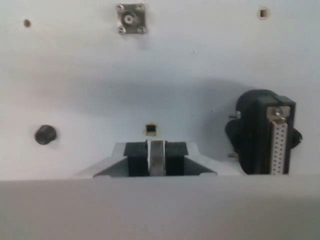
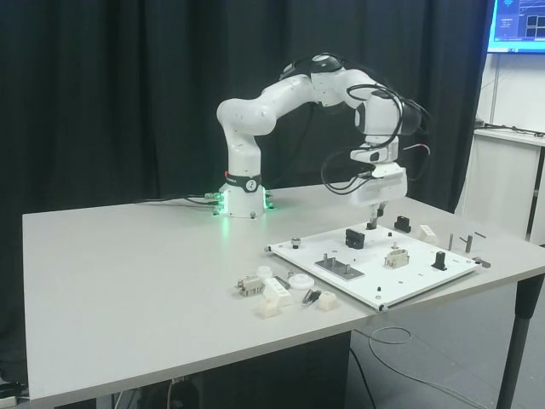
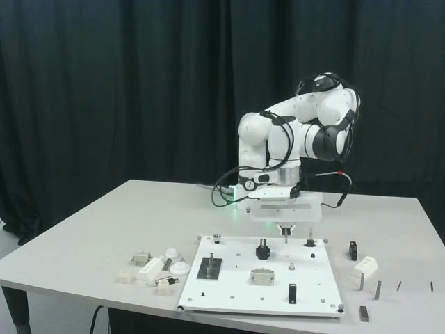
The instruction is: Place square peg 2.
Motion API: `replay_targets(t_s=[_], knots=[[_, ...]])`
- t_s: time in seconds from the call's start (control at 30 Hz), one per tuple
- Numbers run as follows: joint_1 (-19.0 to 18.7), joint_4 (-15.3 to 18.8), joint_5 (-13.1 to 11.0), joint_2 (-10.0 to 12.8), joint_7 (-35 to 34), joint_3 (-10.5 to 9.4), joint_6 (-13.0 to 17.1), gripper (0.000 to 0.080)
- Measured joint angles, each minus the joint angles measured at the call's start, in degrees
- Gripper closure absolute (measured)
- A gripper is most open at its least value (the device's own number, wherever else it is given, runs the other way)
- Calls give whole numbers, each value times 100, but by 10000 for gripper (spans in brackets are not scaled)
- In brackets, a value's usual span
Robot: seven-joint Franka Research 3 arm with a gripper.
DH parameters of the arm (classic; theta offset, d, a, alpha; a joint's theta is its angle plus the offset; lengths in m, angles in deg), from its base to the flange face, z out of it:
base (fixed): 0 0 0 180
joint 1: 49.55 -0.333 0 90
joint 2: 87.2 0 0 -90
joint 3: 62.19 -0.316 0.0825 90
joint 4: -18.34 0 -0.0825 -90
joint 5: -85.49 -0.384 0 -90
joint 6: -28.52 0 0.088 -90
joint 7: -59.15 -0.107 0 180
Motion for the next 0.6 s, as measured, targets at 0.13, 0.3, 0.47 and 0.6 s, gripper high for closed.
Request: replay_targets(t_s=[0.13, 0.3, 0.47, 0.6], knots=[[-24, -98, -25, 17, -16, -2, -19, 735], [-79, -270, -89, 63, -122, -42, -28, 735], [-134, -508, -162, 86, -432, -130, -28, 735], [-164, -737, -226, 85, -690, -231, -10, 735]])
